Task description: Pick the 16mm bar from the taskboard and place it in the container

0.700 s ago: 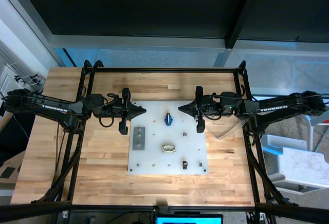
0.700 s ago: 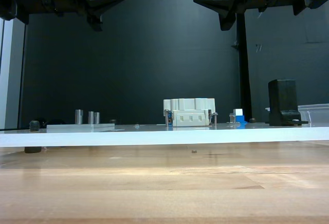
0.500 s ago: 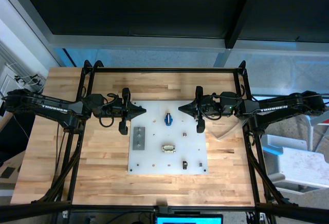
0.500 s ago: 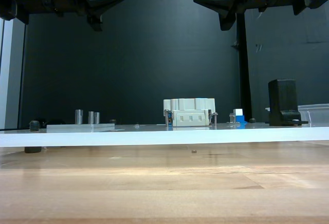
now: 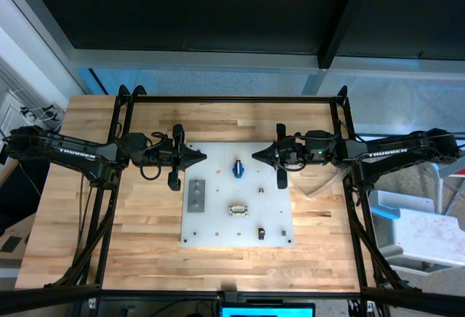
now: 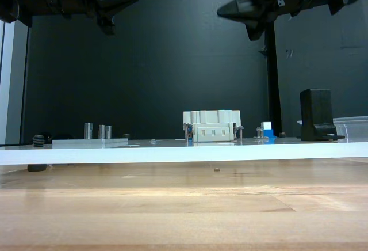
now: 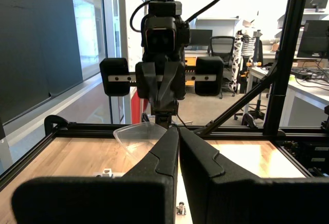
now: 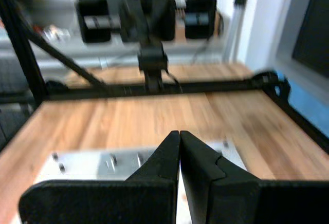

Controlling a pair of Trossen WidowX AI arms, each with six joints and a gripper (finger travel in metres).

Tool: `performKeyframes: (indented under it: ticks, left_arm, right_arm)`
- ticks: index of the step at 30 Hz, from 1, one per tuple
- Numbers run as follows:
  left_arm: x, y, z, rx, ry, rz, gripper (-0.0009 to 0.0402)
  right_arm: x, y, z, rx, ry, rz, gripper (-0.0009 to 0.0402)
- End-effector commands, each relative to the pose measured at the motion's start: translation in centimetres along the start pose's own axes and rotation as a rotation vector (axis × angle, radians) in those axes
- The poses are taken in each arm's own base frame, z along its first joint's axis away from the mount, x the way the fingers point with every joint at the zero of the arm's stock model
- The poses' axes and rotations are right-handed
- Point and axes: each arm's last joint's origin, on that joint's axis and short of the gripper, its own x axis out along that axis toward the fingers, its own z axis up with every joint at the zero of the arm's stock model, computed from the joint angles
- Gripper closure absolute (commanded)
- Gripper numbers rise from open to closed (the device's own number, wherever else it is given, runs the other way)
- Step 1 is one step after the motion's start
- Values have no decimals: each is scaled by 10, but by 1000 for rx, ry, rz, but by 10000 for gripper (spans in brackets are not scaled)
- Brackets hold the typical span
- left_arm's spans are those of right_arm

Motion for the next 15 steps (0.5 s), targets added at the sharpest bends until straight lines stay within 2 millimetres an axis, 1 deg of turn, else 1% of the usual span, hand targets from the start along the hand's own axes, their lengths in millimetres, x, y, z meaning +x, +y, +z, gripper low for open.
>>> performKeyframes:
  ticks: [1, 15]
  left_arm:
    - [0, 0, 0, 0, 0, 0, 393]
    - [0, 0, 0, 0, 0, 0, 393]
  right_arm:
    - [2, 1, 4, 2, 76, -3, 393]
    - [5, 2, 12, -23, 484, -19, 393]
